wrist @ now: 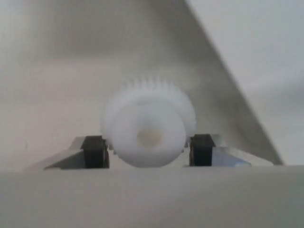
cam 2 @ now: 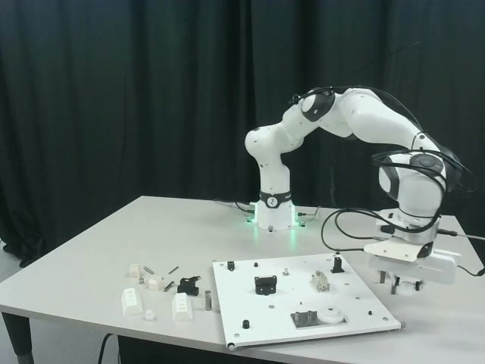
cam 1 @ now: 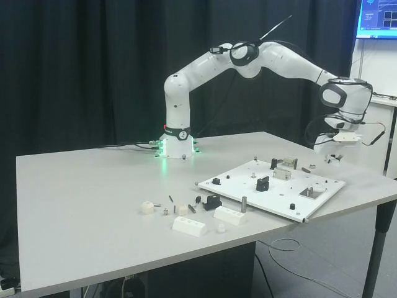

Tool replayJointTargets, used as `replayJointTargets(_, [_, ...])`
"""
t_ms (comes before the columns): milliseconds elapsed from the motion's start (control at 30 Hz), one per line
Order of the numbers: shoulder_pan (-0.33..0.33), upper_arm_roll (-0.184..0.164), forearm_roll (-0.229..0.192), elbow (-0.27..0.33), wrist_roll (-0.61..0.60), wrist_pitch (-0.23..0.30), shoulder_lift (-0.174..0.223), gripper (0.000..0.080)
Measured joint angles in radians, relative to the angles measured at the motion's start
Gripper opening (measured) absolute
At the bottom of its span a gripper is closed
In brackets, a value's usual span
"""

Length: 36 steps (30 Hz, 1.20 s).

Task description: Place medium gear.

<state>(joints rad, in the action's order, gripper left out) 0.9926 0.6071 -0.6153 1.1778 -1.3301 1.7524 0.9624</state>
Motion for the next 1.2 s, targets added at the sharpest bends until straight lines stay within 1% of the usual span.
replayJointTargets(200, [0.047, 0.000, -0.006, 0.035, -0.034, 0.019, 0.000, 0.0370])
replayJointTargets(667, [0.144, -0.002, -0.025, 0.132, -0.101, 0.125, 0.000, 0.0370])
replayJointTargets(800, [0.159, -0.002, -0.025, 0.145, -0.113, 0.144, 0.000, 0.0370])
replayJointTargets(967, [0.168, -0.002, -0.025, 0.150, -0.113, 0.148, 0.000, 0.0370])
replayJointTargets(1000, [0.168, -0.002, -0.025, 0.150, -0.113, 0.148, 0.000, 0.0526])
replayJointTargets(1133, [0.168, -0.001, -0.025, 0.150, -0.113, 0.148, -0.001, 0.0526])
replayJointTargets(1167, [0.168, -0.001, -0.025, 0.151, -0.113, 0.148, -0.002, 0.0730])
replayJointTargets(1200, [0.168, -0.001, -0.025, 0.151, -0.113, 0.148, -0.002, 0.0730])
